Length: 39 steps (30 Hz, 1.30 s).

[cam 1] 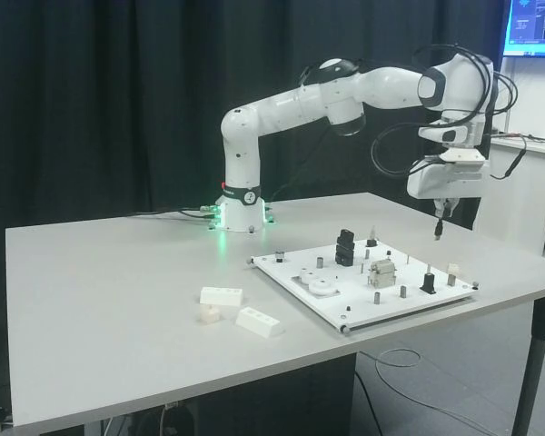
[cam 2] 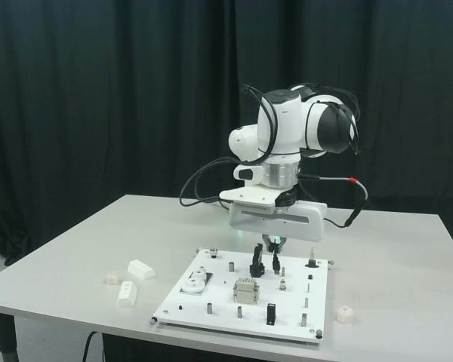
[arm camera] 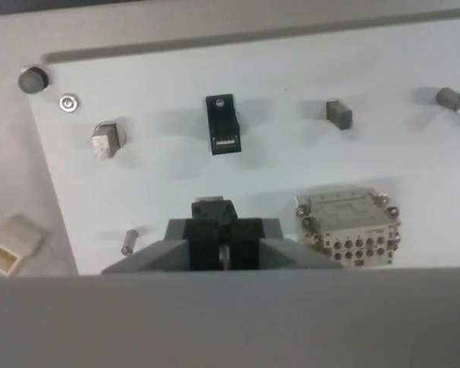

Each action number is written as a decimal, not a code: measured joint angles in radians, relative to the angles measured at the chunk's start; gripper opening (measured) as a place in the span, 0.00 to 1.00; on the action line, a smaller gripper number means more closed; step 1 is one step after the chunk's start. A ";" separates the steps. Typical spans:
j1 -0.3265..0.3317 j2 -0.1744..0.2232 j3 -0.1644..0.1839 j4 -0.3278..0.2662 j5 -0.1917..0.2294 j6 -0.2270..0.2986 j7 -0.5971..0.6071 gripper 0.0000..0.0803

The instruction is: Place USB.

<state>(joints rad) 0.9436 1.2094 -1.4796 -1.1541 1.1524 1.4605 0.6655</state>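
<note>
The white Franka arm's two-fingered gripper [arm camera: 212, 230] hangs in the air above the flat white rectangular assembly board [cam 1: 363, 291], clear of it. Its black fingers are clamped together on a small black USB plug [arm camera: 213, 208], whose tip sticks out below the fingertips.

On the board, straight ahead of the held plug in the wrist view, sits a black block-shaped USB socket [arm camera: 222, 123], its metal-lined opening turned toward the plug; the two are well apart. Near that socket stands a grey multi-pin rectangular connector block [arm camera: 349, 222]. A small grey metal cube [arm camera: 106, 139] and a short dark grey cylinder peg [arm camera: 453, 100] also flank the socket.

Off the board, on the grey table [cam 1: 100, 300], lie three small white plastic blocks [cam 1: 220, 296], well apart from the socket.
</note>
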 joint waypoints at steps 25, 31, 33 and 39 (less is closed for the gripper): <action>0.112 0.002 0.079 0.000 0.035 -0.095 0.165 0.03; 0.160 0.007 0.102 -0.016 0.013 -0.103 0.201 0.03; 0.178 0.009 0.108 -0.028 0.004 -0.103 0.209 0.03; 0.241 0.021 0.115 -0.077 -0.008 -0.101 0.223 0.03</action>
<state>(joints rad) 1.1843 1.2305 -1.3646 -1.2308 1.1444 1.3597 0.8885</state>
